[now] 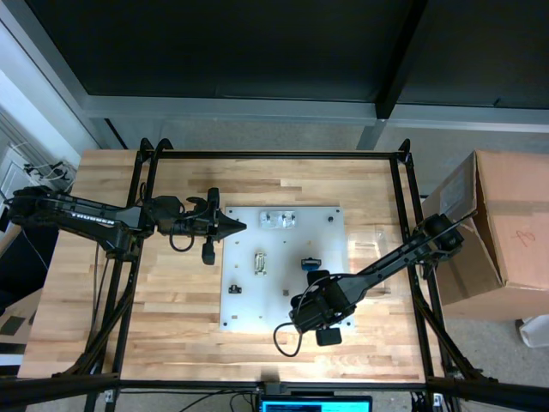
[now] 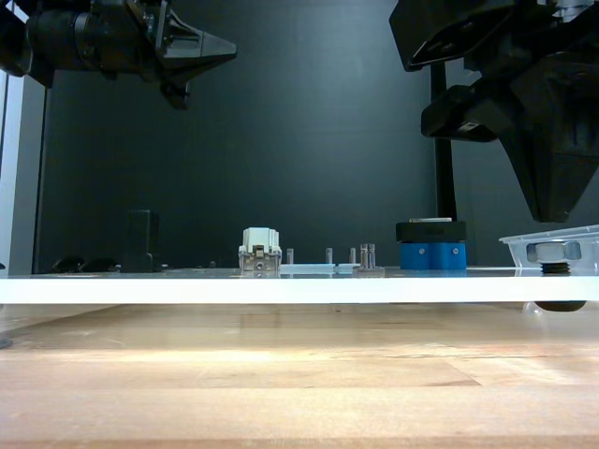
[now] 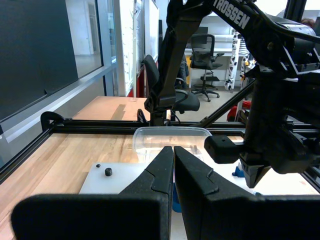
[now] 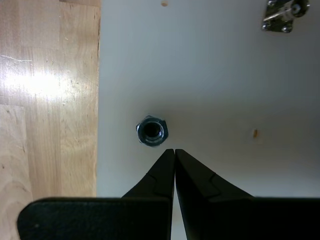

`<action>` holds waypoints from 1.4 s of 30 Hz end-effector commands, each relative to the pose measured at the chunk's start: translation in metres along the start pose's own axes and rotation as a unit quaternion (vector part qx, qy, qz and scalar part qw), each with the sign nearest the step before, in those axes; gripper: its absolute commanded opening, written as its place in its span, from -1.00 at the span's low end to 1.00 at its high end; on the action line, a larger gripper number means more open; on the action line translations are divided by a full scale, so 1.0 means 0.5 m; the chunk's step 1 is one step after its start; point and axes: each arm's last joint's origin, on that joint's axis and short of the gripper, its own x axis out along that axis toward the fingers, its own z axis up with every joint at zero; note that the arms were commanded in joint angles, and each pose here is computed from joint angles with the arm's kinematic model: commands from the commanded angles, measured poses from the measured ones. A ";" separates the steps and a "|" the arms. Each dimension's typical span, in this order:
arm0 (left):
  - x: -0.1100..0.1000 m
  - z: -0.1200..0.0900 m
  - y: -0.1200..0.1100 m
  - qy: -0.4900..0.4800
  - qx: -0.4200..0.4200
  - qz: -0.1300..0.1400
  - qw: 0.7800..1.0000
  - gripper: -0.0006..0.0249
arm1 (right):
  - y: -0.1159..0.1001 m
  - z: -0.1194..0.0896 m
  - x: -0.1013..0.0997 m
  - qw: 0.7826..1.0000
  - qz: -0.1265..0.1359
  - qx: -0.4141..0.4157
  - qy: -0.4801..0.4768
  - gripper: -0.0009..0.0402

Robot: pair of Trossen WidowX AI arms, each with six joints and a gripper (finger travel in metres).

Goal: Pick the M12 nut and place it on its threads and fasten

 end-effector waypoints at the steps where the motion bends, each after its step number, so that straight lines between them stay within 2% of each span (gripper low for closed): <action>1: 0.000 0.000 0.000 0.000 0.000 0.000 1.000 -0.95 | 0.003 0.002 0.006 1.000 0.001 0.005 0.000 -0.96; 10: 0.000 0.000 0.000 0.000 0.000 0.000 1.000 -0.95 | 0.007 0.005 0.016 1.000 -0.001 0.004 -0.001 -0.96; 13: 0.000 0.000 0.000 0.000 0.000 0.000 1.000 -0.95 | 0.005 0.005 0.016 1.000 -0.011 0.004 -0.005 -0.96; 25: 0.000 0.000 0.000 0.000 0.000 0.000 1.000 -0.95 | 0.005 0.003 0.021 1.000 -0.008 0.005 -0.001 -0.96; 26: 0.000 0.000 0.000 0.000 0.000 0.000 1.000 -0.95 | 0.006 0.002 0.021 1.000 -0.005 0.005 0.000 -0.96; 27: 0.000 0.000 0.000 0.000 0.000 0.000 1.000 -0.95 | 0.008 0.002 0.021 1.000 0.010 0.005 0.005 -0.96; 30: 0.000 0.000 0.000 0.000 0.000 0.000 1.000 -0.95 | 0.017 -0.003 0.019 0.996 0.086 -0.011 0.036 -0.96; 31: 0.000 0.000 0.000 0.000 0.000 0.000 1.000 -0.95 | 0.018 -0.004 0.019 0.994 0.095 -0.015 0.042 -0.96; 36: 0.000 0.000 0.000 0.000 0.000 0.000 1.000 -0.95 | 0.012 -0.008 0.011 0.997 0.068 -0.016 0.035 -0.96; 42: 0.000 0.000 0.000 0.000 0.000 0.000 1.000 -0.95 | 0.004 -0.006 0.008 1.000 0.000 0.011 0.010 -0.96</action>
